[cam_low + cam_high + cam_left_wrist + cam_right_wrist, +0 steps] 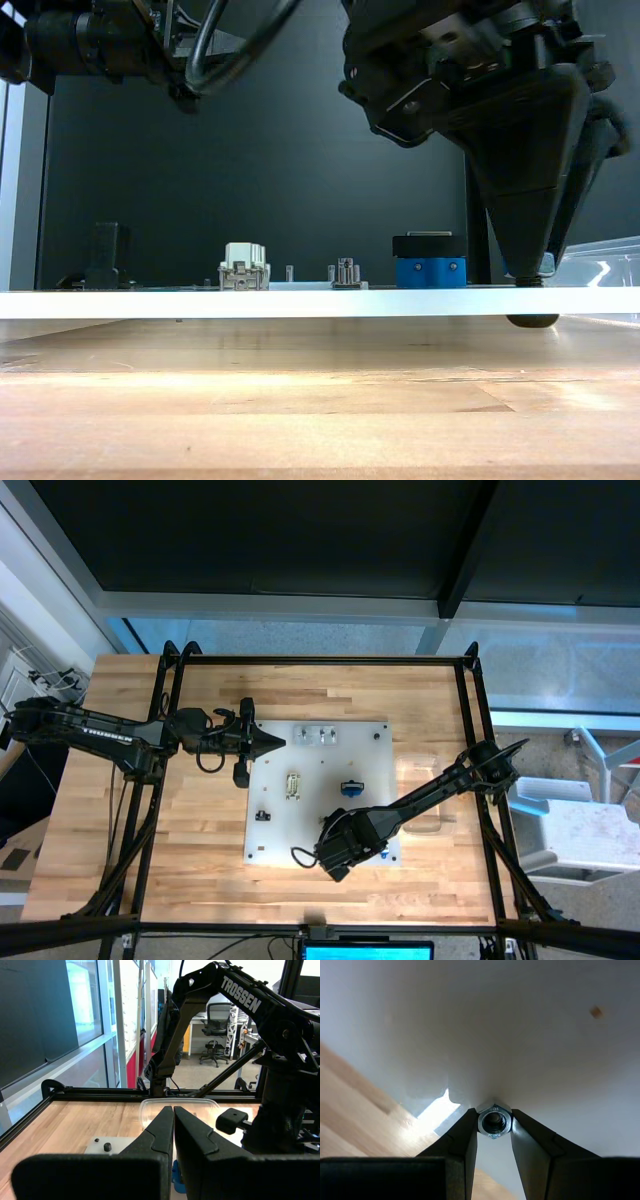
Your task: Pick the M12 fastener and fasten on the M12 threads
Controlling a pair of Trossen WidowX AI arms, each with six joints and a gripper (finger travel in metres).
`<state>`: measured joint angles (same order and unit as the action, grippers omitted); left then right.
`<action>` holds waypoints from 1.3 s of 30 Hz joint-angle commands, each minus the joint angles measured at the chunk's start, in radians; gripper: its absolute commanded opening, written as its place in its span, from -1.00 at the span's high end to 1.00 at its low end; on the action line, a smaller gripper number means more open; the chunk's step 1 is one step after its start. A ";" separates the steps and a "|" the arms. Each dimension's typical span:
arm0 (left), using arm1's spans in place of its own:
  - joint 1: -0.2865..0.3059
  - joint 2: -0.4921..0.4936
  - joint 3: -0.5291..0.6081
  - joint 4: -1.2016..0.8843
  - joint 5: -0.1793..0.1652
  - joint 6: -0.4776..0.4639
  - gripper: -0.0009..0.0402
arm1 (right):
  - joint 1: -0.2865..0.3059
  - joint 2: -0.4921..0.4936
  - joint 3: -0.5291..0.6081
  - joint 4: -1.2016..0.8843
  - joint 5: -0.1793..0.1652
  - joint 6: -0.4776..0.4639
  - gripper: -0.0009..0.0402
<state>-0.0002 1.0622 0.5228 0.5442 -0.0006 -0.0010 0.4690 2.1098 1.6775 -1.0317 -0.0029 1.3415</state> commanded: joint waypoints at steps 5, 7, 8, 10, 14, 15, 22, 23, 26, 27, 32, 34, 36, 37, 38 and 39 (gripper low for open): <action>0.000 0.000 0.000 0.000 0.000 0.000 0.96 | 0.000 0.000 0.000 0.005 0.003 0.265 0.88; 0.000 0.000 0.000 0.000 0.000 0.000 0.96 | 0.000 0.000 0.000 0.006 0.003 0.351 0.88; 0.000 0.000 0.000 0.000 0.000 0.000 0.96 | 0.000 0.000 0.000 0.005 0.003 0.393 0.88; 0.000 0.000 0.000 0.000 0.000 0.000 0.96 | 0.000 0.000 0.000 0.005 0.003 0.471 0.88; 0.000 0.000 0.000 0.000 0.000 0.000 0.96 | 0.000 0.000 0.000 0.006 0.003 0.587 0.88; 0.000 0.000 0.000 0.000 0.000 0.000 0.96 | 0.000 0.000 0.000 0.006 0.003 0.618 0.88; 0.000 0.000 0.000 0.000 0.000 0.000 0.96 | 0.000 0.000 0.000 0.006 0.003 0.897 0.88; 0.000 0.000 0.000 0.000 0.000 0.000 0.96 | 0.000 0.000 0.000 0.006 0.003 0.949 0.88; 0.000 0.000 0.000 0.000 0.000 0.000 0.96 | 0.000 0.000 0.000 0.006 0.003 1.101 0.88; 0.000 0.000 0.000 0.000 0.000 0.000 0.96 | 0.000 0.000 0.000 0.006 0.003 1.153 0.88; 0.000 0.000 0.000 0.000 0.000 0.000 0.96 | 0.000 0.000 0.000 0.006 0.003 1.348 0.88; 0.000 0.000 0.000 0.000 0.000 0.000 0.96 | 0.000 0.000 0.000 0.006 0.003 1.403 0.88; 0.000 0.000 0.000 0.000 0.000 0.000 0.96 | 0.000 0.000 0.000 0.006 0.003 1.447 0.88; 0.000 0.000 0.000 0.000 0.000 0.000 0.96 | 0.001 0.000 0.000 0.006 0.003 1.464 0.88; 0.000 0.000 0.000 0.000 0.000 0.000 0.96 | 0.001 0.000 0.000 0.006 0.003 1.481 0.88; 0.000 0.000 0.000 0.000 0.000 0.000 0.96 | 0.001 0.000 0.000 0.006 0.003 1.495 0.88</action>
<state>-0.0002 1.0622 0.5228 0.5442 -0.0006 -0.0010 0.4694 2.1094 1.6775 -1.0245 0.0010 2.8174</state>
